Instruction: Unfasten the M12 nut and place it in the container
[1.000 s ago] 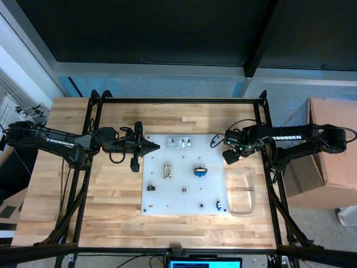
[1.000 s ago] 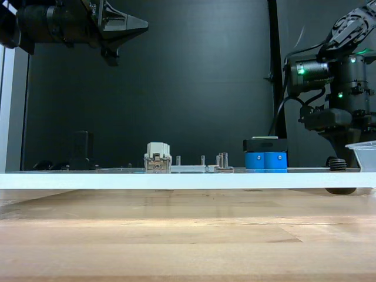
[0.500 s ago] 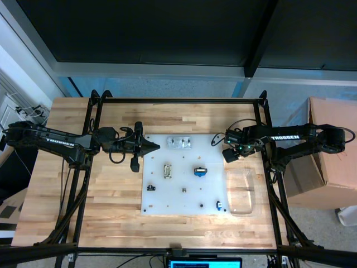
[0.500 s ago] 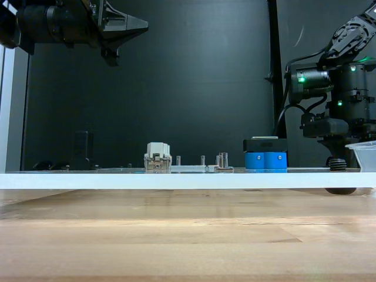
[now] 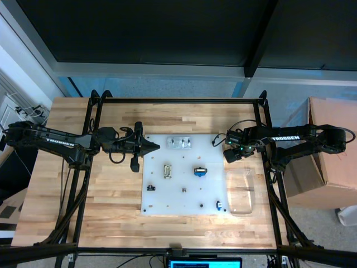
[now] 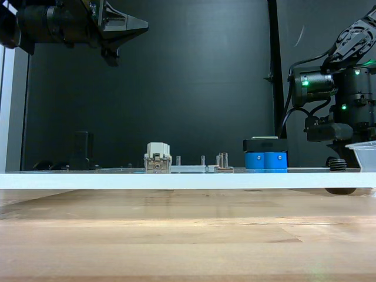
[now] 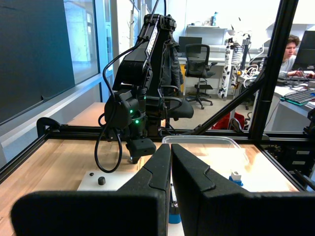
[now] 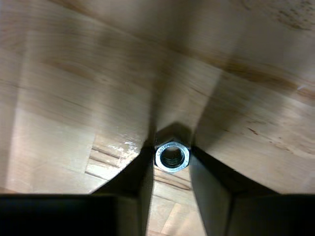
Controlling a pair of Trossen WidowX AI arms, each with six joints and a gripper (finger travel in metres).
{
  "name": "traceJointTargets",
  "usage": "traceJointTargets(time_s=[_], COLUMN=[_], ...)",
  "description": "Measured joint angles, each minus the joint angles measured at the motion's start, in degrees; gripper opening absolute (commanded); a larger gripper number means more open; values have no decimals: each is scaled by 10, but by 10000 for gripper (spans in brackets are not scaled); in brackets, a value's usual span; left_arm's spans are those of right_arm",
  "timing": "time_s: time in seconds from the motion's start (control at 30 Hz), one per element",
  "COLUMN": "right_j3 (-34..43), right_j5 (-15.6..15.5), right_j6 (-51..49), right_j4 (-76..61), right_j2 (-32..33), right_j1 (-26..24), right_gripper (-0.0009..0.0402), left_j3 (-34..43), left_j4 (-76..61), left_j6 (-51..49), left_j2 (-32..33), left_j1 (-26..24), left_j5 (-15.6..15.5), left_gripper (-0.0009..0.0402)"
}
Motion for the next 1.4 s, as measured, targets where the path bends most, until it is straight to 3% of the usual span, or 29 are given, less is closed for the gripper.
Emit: traceJointTargets(time_s=[0.2,0.43,0.73,0.9,1.4], right_j3=[0,9,70,92,130], right_j5=[-5,-21,-13,-11,-11], right_j6=[-3,-18,-50,-51,-8], right_j4=[5,4,-95,-111,-130], right_j2=[0,-12,-70,-101,-131], right_j1=[0,2,24,96,389], right_gripper=[-1,18,24,23,23], left_j3=[0,0,0,0,0], left_j4=[0,0,0,0,0], left_j6=[0,0,0,0,0], left_j2=[0,0,0,0,0], left_j1=[0,0,0,0,0], left_j5=[0,0,0,0,0], left_gripper=[0,0,0,0,0])
